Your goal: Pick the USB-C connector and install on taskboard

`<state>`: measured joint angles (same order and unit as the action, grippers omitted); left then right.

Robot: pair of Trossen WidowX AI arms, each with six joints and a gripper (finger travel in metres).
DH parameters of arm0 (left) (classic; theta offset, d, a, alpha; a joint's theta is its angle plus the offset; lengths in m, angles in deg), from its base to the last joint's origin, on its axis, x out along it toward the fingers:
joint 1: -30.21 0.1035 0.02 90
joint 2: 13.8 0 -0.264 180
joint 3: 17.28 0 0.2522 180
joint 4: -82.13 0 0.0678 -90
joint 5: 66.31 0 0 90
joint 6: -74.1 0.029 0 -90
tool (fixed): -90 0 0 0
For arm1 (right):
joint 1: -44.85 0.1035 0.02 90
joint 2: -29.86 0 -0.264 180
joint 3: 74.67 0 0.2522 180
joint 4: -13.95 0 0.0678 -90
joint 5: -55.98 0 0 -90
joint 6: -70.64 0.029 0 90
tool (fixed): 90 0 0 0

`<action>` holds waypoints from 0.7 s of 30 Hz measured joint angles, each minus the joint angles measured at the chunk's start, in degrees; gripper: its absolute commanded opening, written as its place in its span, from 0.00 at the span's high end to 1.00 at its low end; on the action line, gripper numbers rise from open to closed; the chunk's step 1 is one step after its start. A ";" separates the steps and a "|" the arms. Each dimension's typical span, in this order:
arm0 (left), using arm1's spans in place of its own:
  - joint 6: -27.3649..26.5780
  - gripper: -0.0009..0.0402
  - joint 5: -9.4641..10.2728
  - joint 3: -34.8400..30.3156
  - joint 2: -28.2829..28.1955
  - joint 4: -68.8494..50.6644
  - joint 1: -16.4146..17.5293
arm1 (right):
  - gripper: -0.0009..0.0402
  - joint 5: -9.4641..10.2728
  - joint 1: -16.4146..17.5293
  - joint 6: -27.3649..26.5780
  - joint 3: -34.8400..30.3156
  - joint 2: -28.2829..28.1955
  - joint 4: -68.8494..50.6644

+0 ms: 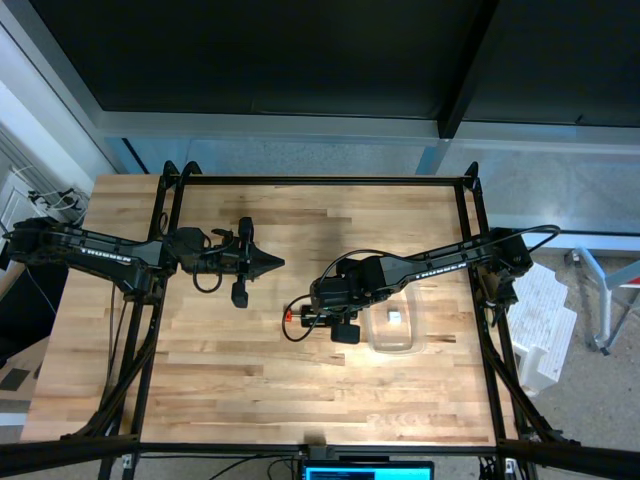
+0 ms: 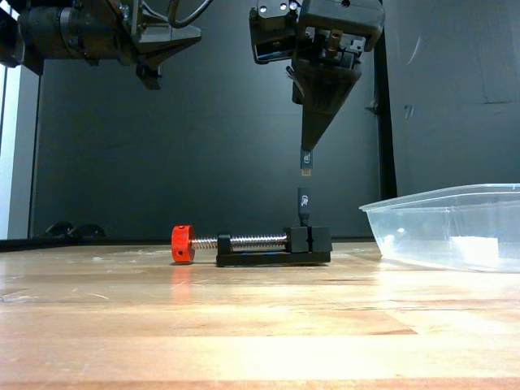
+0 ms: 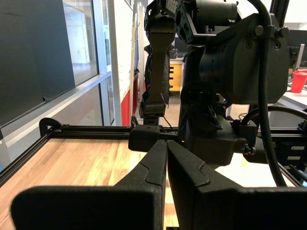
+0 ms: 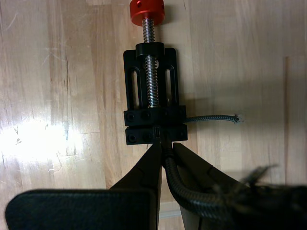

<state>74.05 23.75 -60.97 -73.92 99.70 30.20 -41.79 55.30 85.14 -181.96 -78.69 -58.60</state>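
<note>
**USB-C connector held just above the taskboard**

The right gripper [image 2: 306,151] points straight down over the middle of the wooden table [image 1: 250,370]. Its two fingers are closed on the USB-C connector [image 2: 305,162], whose metal tip sticks out under the fingertips. A dark braided cable [image 4: 184,194] runs from the connector back between the fingers.

The taskboard [image 2: 272,246] lies flat on the table directly under this gripper. It is a small black block with a silver threaded screw [image 4: 150,79] along its middle and a red-orange knob [image 2: 183,243] at the end far from the gripper. From the other end of the block a thin dark upright piece [image 2: 304,203] stands up. In the low view the connector hangs in line above this piece, and a small gap shows between them, so they do not touch. A short braided cord [image 4: 211,118] with a frayed end lies on the wood just beside the block.

A clear plastic tray [image 2: 422,213] stands on the table near the taskboard, on the right arm's side, with a small white object [image 2: 475,248] inside it.

The left gripper [image 1: 274,263] is in the air on the left half of the table, well apart from the taskboard, pointing toward the right arm. Its fingers are pressed together and hold nothing.
</note>
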 measured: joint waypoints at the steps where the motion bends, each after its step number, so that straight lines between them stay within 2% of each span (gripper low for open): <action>1: 0.02 0.98 0.00 0.00 0.00 0.02 0.00 | 0.98 0.02 0.00 0.00 0.00 -0.24 0.15; 21: 0.00 0.98 0.00 -0.02 0.02 0.02 0.00 | 0.98 -0.02 0.15 0.00 0.48 -0.83 1.01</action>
<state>74.05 23.75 -60.99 -73.90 99.72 30.20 -41.81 55.46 85.14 -181.48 -79.52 -57.59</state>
